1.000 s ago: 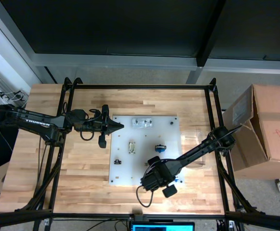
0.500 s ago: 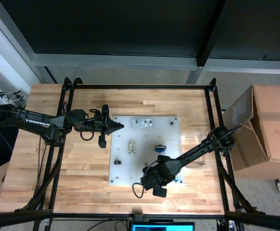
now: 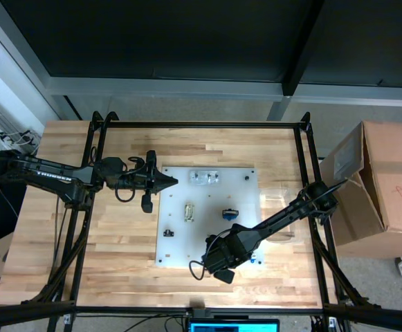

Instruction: Pick the M12 nut and place it on its threads and fasten

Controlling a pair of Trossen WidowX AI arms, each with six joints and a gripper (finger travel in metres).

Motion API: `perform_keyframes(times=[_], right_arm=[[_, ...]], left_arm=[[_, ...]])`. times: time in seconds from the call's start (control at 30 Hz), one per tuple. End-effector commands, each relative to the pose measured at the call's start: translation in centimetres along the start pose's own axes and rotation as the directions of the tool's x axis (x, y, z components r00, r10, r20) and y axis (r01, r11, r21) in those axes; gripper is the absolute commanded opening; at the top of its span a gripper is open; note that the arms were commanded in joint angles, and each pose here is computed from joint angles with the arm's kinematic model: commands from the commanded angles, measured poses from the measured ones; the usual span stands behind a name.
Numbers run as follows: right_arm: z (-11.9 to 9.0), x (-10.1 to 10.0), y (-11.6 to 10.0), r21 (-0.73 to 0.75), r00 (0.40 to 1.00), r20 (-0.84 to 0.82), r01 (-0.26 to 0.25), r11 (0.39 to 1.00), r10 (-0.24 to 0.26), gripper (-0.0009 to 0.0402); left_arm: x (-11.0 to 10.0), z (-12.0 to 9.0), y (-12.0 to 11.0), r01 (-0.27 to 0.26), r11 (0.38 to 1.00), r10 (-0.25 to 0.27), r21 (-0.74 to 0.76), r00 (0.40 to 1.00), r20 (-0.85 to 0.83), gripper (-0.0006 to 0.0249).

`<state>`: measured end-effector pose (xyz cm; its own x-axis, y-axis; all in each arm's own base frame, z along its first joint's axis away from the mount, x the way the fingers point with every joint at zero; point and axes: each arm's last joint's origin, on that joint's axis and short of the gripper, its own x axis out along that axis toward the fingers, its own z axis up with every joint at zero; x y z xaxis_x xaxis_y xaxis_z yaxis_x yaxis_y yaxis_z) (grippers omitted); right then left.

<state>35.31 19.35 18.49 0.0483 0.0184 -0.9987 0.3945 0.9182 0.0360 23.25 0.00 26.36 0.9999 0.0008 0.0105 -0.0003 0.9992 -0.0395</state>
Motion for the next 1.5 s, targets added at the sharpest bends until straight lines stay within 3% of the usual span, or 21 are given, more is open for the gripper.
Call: perform_keyframes(times=[0.03, 0.33, 0.6, 0.83, 1.1, 1.5], right_arm=[[0.0, 0.0, 0.0, 0.0, 1.0, -0.002, 0.005, 1.0, -0.005, 0.0067], [-0.1, -0.5, -0.1, -0.001, 1.0, 0.006, -0.005, 1.0, 0.005, 0.0164], [-0.2, -2.0, -0.5, -0.038, 0.999, 0.054, 0.001, 0.999, 0.002, 0.0206], [-0.7, -3.9, -0.9, -0.175, 0.996, 0.081, -0.006, 0.985, 0.02, 0.0205], [-1.5, -5.9, -1.4, -0.28, 0.994, 0.094, -0.02, 0.96, 0.048, 0.0172], [-1.9, -5.8, -1.0, -0.283, 0.995, 0.091, -0.023, 0.959, 0.05, 0.0154]], left_arm=[[0.0, 0.0, 0.0, 0.0, 1.0, 0.0, 0.0, 1.0, 0.001, 0.0], [0.0, 0.0, 0.0, 0.0, 1.0, 0.0, 0.0, 1.0, 0.0, 0.0], [0.0, 0.0, 0.0, 0.0, 1.0, 0.0, 0.0, 1.0, 0.001, 0.0], [0.0, 0.0, 0.0, 0.0, 1.0, 0.0, 0.0, 1.0, 0.001, 0.0], [0.0, 0.0, 0.0, 0.0, 1.0, 0.0, 0.0, 1.0, 0.001, 0.0], [0.0, 0.0, 0.0, 0.0, 1.0, 0.0, 0.0, 1.0, 0.001, 0.0]])
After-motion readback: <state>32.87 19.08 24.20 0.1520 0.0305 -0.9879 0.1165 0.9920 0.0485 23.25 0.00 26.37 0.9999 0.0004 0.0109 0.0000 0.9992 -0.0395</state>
